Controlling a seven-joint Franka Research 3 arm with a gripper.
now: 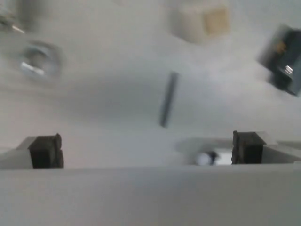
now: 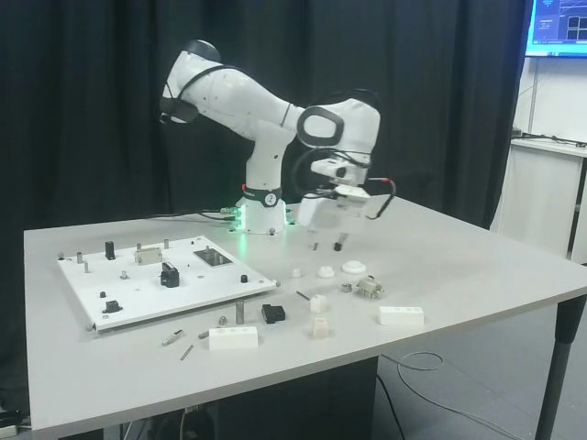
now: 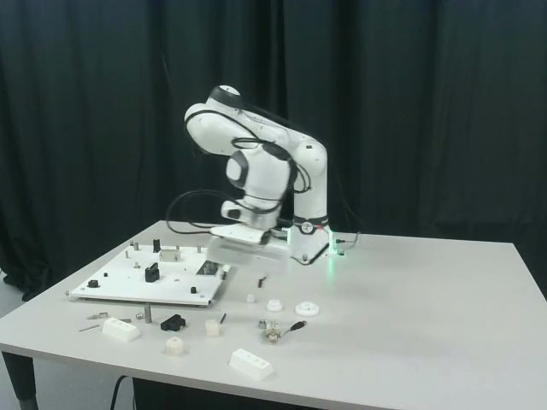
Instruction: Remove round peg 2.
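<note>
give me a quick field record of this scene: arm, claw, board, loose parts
arm: white Franka arm, bent over the grey table
claw: open, empty, above the table, off the board
board: flat white assembly board with short pegs and black fittings
loose parts: white blocks, thin dark pin, black clip, beside the board

Glossy white plastic arm, matt grey table, black cloth curtain.
</note>
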